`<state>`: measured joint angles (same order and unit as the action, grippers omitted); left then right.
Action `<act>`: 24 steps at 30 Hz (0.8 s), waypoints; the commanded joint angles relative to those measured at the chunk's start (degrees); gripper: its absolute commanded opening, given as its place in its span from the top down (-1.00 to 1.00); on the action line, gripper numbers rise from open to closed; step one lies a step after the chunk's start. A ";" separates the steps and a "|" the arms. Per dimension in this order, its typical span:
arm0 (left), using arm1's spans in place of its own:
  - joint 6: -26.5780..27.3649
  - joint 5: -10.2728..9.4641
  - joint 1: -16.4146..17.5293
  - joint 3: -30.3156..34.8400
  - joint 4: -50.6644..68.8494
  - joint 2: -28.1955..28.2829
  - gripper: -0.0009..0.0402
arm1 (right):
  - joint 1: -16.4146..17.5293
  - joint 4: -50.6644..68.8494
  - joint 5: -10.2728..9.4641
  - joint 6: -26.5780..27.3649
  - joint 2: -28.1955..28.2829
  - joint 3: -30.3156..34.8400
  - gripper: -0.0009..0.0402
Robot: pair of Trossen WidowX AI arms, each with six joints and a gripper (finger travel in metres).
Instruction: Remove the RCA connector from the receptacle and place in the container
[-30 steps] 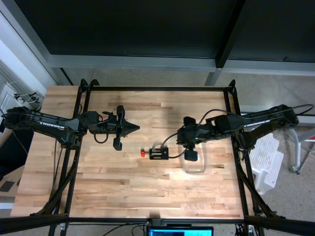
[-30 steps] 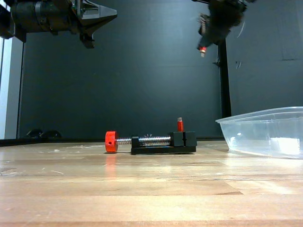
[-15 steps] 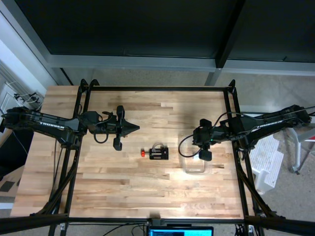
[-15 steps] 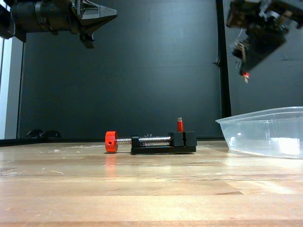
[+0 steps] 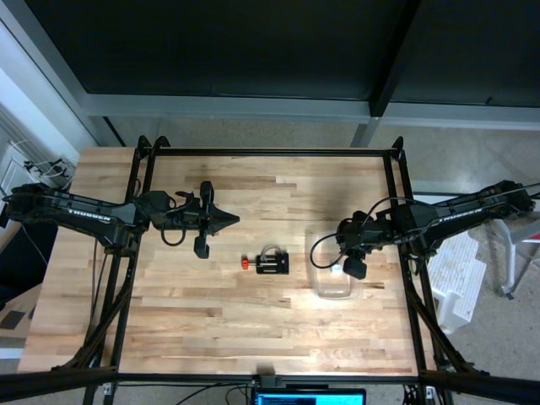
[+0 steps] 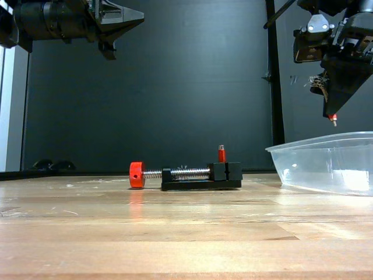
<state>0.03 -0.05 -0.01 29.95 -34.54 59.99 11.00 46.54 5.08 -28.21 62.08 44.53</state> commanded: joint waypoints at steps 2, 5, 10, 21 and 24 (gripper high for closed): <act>-0.02 0.02 0.00 0.00 0.00 0.02 0.96 | 0.02 -0.15 -0.13 -2.62 0.07 -0.74 0.94; -0.02 0.02 0.02 0.00 0.00 0.02 0.96 | 0.02 -0.33 -0.04 -3.19 0.07 -1.79 0.95; -0.02 0.02 0.00 0.00 0.00 0.02 0.96 | 0.09 -1.05 -0.17 -3.52 0.72 -2.73 0.94; -0.02 0.02 0.00 0.00 0.00 0.02 0.96 | 0.20 -1.60 -0.17 -3.54 4.85 -2.73 0.56; -0.02 0.02 0.02 0.00 0.00 0.02 0.96 | 0.22 -2.12 -0.15 -3.52 5.84 -2.73 0.46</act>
